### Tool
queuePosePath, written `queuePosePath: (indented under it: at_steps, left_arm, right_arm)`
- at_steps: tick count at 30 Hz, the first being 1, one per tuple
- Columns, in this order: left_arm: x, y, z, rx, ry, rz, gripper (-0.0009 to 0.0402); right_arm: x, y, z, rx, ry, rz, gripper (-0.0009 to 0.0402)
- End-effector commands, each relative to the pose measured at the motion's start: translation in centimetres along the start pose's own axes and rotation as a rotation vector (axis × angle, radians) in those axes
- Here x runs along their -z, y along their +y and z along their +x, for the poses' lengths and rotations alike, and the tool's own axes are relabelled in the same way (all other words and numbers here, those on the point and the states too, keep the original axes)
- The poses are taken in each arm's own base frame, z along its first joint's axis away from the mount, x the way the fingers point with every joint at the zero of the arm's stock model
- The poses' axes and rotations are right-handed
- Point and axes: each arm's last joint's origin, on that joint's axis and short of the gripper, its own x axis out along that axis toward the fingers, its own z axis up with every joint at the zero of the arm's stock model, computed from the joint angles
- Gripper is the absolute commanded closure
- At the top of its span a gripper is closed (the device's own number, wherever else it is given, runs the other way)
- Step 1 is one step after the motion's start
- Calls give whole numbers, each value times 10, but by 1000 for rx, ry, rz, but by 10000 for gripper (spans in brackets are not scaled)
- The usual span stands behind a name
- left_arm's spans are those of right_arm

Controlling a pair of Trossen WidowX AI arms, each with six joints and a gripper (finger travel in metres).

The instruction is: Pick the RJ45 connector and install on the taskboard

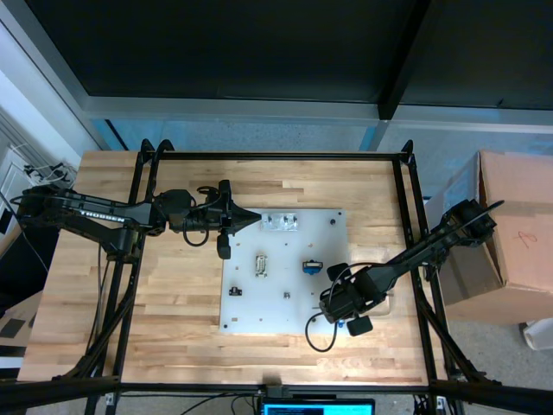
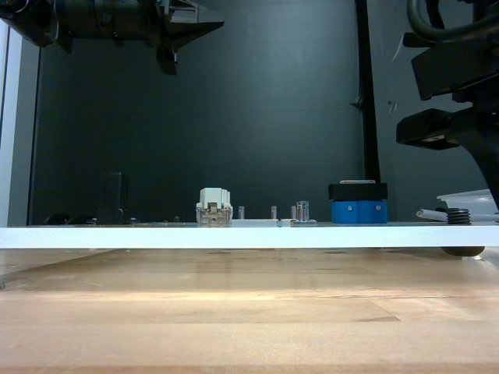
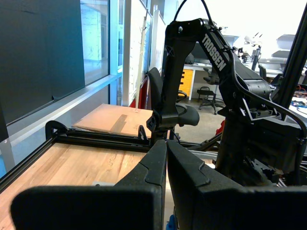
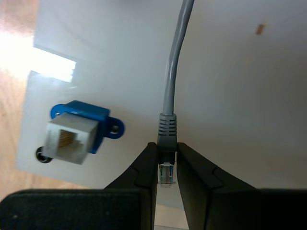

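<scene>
The RJ45 connector (image 4: 166, 171), a clear plug with a grey boot on a grey cable (image 4: 174, 67), is held between the fingers of my right gripper (image 4: 166, 163), clear of its seat and above the white taskboard (image 4: 235, 96). Its seat, a white RJ45 jack in a blue mount (image 4: 72, 136), stands to one side of the plug with its opening unfilled. In the high view my right gripper (image 1: 332, 301) hovers over the board's near right part, close to the blue mount (image 1: 311, 266). My left gripper (image 1: 251, 217) hangs shut and with nothing in it over the board's far left edge.
The taskboard (image 1: 259, 316) also carries a beige connector block (image 1: 260, 264), two clear parts (image 1: 281, 222) at its far edge and small posts (image 2: 302, 210). A black frame (image 1: 406, 199) rings the wooden table. A cardboard box (image 1: 510, 233) sits off to the right.
</scene>
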Motion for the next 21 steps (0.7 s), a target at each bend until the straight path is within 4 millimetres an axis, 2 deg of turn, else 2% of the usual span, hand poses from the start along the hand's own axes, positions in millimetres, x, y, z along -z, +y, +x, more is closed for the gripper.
queuePosePath:
  at_steps: [1, 6, 10, 16, 21]
  left_arm:
    - [0, 0, 0, 0, 0, 0, 393]
    - [0, 0, 0, 0, 0, 0, 393]
    - [0, 0, 0, 0, 0, 0, 393]
    - [0, 0, 0, 0, 0, 0, 393]
    - [0, 0, 0, 0, 0, 0, 393]
  right_arm:
    - [0, -1, 0, 10, 0, 6, 393]
    - [1, -3, -6, -2, -18, 29, 386]
    - [4, -14, -24, -9, -68, 73, 394]
    - [12, -49, -59, -12, -183, 227, 393]
    - [24, -85, -95, -25, -369, 332, 393]
